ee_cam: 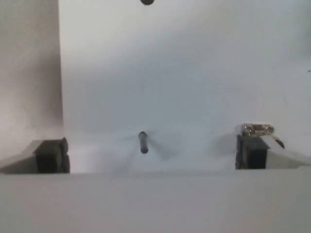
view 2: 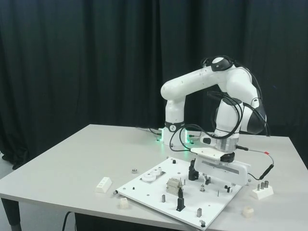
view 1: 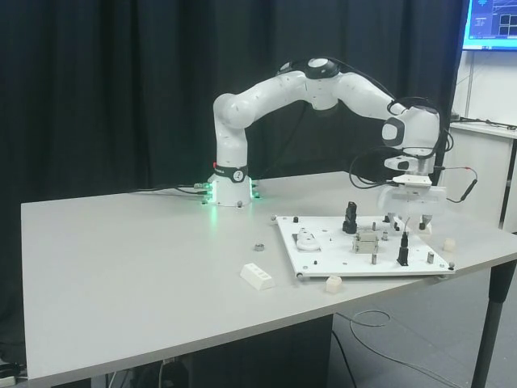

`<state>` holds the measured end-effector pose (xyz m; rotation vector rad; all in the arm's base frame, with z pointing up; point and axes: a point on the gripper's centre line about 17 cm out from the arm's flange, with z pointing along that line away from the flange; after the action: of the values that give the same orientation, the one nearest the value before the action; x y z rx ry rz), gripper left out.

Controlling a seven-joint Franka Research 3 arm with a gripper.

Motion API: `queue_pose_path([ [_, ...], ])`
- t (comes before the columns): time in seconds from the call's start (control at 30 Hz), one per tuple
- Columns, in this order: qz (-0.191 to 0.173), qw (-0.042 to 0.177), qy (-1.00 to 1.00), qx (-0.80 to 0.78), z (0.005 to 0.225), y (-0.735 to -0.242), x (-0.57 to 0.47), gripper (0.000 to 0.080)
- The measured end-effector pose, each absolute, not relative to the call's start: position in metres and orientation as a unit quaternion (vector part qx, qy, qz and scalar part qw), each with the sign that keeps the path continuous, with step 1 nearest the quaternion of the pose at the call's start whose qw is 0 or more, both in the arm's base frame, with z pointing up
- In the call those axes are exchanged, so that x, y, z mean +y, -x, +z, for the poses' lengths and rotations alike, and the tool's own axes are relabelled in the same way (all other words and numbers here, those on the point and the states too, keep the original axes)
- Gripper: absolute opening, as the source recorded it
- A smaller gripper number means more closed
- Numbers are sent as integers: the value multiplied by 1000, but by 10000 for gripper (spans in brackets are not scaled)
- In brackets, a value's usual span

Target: Pick round peg 2.

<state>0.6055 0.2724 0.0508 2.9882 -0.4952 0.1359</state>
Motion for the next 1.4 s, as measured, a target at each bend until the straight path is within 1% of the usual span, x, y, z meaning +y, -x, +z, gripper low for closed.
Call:
queue_pose_path([
  [0.1,45,55,-984,-163,54,-606,272,607],
  [0.13,45,55,-984,-163,55,-605,273,787],
  [0.37,43,52,-984,-163,63,-603,276,797],
  [0.57,41,43,-983,-173,70,-602,283,800],
  [1.0,37,9,-966,-256,83,-593,328,800],
  [1.23,27,3,-952,-304,86,-582,356,800],
  [1.4,18,3,-946,-325,81,-572,372,800],
])
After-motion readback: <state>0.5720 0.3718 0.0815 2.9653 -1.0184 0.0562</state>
